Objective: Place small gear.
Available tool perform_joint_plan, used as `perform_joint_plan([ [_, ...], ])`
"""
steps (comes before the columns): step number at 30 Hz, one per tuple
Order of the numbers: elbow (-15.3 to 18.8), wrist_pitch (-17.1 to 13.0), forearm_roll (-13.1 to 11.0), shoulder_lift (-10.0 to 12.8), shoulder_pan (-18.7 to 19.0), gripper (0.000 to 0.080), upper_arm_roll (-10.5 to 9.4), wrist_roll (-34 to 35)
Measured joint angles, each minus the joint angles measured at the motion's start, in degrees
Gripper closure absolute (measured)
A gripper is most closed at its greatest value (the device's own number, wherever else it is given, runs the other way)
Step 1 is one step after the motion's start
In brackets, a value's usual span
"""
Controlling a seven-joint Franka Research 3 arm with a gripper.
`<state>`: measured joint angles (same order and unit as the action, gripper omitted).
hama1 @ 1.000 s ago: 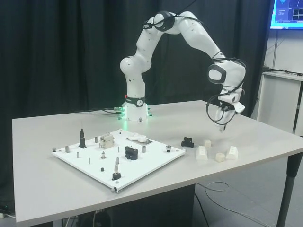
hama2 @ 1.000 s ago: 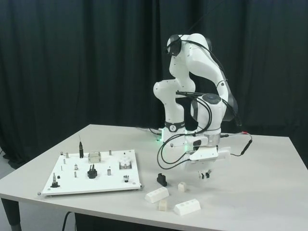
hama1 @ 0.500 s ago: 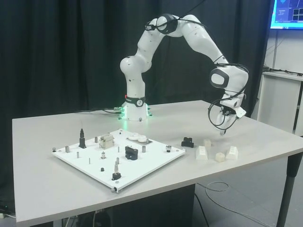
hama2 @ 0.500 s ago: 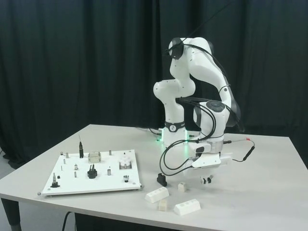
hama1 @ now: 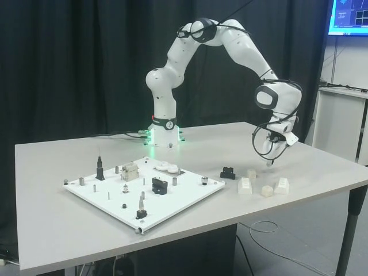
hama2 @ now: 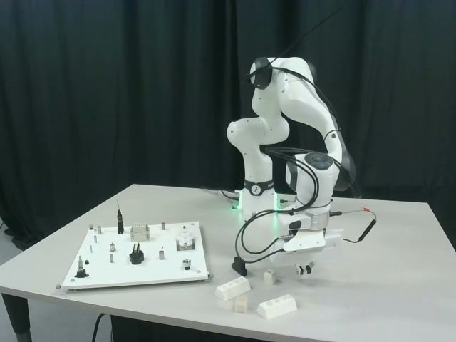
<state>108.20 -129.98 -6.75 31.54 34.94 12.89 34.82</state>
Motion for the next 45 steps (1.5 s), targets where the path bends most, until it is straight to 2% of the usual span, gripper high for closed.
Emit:
perform_joint_plan([
  [35,-1.3,-0.2,0.0,1.9,-0.1,0.0665,-0.03,0.5],
  [36,-1.3,-0.2,0.0,1.9,-0.1,0.0469,-0.04,0.5],
  [37,-1.3,-0.2,0.0,2.0,-0.1,0.0469,-0.04,0.5],
  [38,-1.3,-0.2,0.0,2.0,-0.1,0.0151,-0.05,0.5],
  [42,-1.4,-0.2,0.0,2.0,-0.1,0.0151,-0.07,0.5],
  [43,-1.4,-0.2,0.0,2.0,-0.1,0.0034,-0.07,0.5],
  [45,-1.5,-0.2,0.0,2.0,-0.1,0.0034,-0.07,0.5],
])
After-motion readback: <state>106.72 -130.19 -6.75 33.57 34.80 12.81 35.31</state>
